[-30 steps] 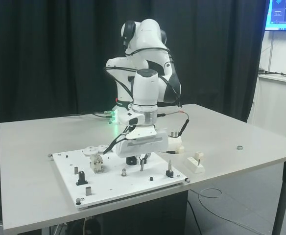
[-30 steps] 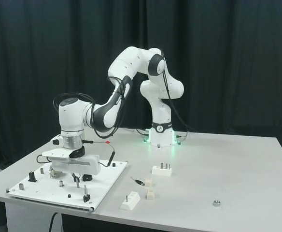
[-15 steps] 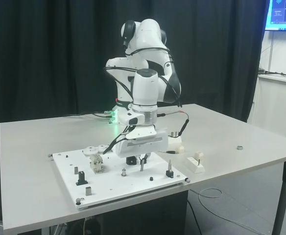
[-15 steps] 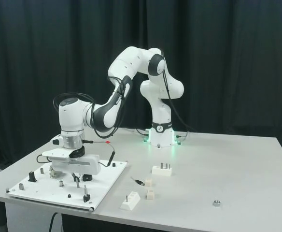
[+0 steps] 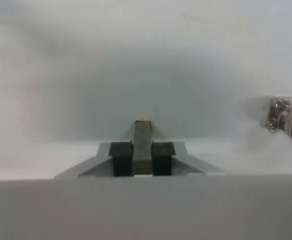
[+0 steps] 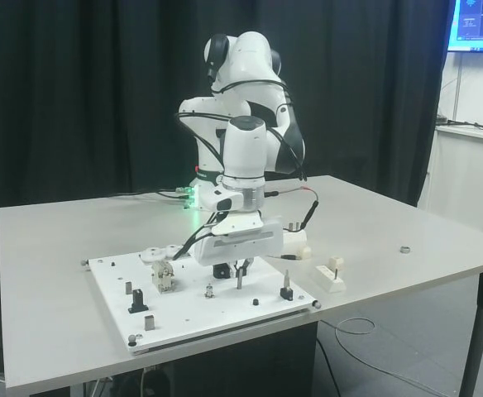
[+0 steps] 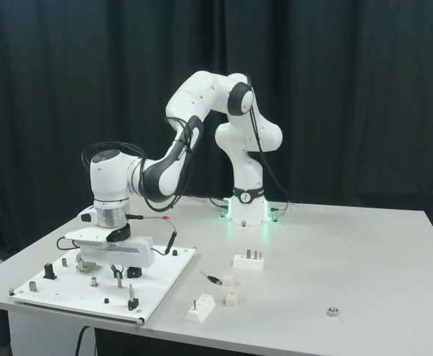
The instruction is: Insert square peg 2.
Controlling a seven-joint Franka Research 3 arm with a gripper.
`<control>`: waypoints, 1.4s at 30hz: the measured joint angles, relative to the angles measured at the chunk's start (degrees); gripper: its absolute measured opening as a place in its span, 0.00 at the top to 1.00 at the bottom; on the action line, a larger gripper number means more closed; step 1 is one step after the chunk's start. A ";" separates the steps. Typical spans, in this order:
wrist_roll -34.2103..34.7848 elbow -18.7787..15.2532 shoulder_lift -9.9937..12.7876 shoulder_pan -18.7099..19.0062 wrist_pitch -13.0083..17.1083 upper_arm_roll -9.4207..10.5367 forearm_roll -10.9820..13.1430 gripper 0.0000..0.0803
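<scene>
Fingers (image 5: pixel 120 159) clamping peg (image 5: pixel 142 145) between black pads — I'm seeing its tip touching white board (image 6: pixel 192 310). Gripper (image 6: pixel 240 274) pointing straight down over board's middle, peg upright. Connector (image 5: pixel 286 116) sitting well apart on board. Arm (image 7: pixel 164 167) reaching from base across grey table (image 7: pixel 350 267).

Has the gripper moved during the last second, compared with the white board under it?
Yes, slightly: the gripper has risen a little above the white board, holding the square peg.
</scene>
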 joint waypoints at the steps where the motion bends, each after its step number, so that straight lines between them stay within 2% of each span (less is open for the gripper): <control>1: 0.00 -0.03 -0.02 0.00 -0.05 -0.01 0.00 0.91; 42: 0.58 -0.21 -0.05 -0.01 -0.84 -0.09 0.08 0.91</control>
